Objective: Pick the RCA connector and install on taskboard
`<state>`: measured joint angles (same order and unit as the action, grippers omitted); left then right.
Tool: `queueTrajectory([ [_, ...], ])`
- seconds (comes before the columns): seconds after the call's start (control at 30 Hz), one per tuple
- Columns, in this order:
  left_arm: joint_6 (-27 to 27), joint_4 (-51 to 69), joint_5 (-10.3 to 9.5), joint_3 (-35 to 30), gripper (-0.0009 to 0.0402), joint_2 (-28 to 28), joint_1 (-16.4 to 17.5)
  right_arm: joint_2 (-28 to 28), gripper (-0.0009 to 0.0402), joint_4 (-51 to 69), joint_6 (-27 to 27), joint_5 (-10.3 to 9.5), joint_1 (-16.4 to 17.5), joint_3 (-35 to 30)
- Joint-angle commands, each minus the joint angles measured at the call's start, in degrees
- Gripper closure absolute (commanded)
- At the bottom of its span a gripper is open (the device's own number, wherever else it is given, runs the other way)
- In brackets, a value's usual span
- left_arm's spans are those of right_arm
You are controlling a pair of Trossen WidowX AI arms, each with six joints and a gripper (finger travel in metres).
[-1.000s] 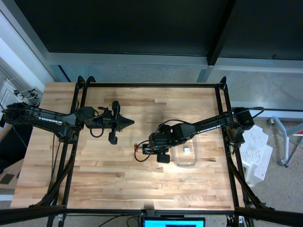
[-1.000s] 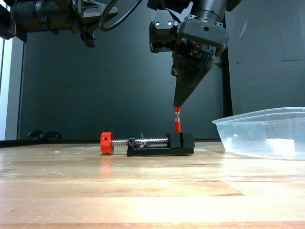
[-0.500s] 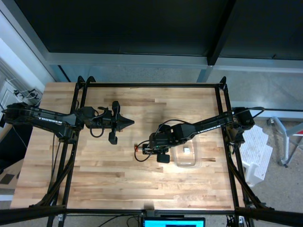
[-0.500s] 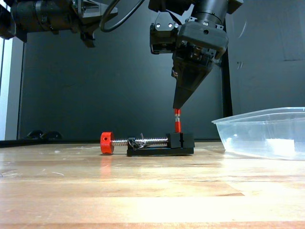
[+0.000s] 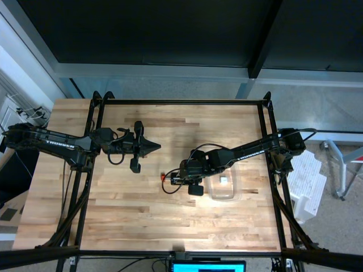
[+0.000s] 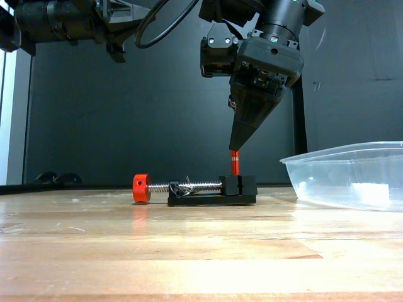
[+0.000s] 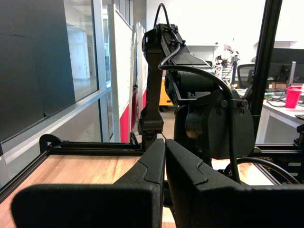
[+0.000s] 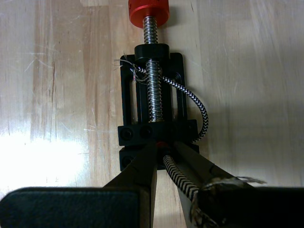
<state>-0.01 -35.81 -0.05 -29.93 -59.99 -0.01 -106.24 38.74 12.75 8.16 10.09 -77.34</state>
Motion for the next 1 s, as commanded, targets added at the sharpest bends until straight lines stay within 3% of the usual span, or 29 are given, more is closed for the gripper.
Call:
queueTrajectory([
  [0.03,0.0,0.0,0.02,0.0,0.0393,0.0,0.0,-0.7,0.0393,0.0,-0.2,-0.02,-0.1,0.2],
  [0.53,0.0,0.0,0.02,0.0,0.0393,0.0,0.0,-0.8,0.039,0.1,0.0,-0.17,-0.1,0.2],
  [1.0,0.0,0.0,0.02,0.0,0.0393,0.0,0.0,-0.3,0.0332,1.4,0.0,-0.17,-0.1,-1.6],
])
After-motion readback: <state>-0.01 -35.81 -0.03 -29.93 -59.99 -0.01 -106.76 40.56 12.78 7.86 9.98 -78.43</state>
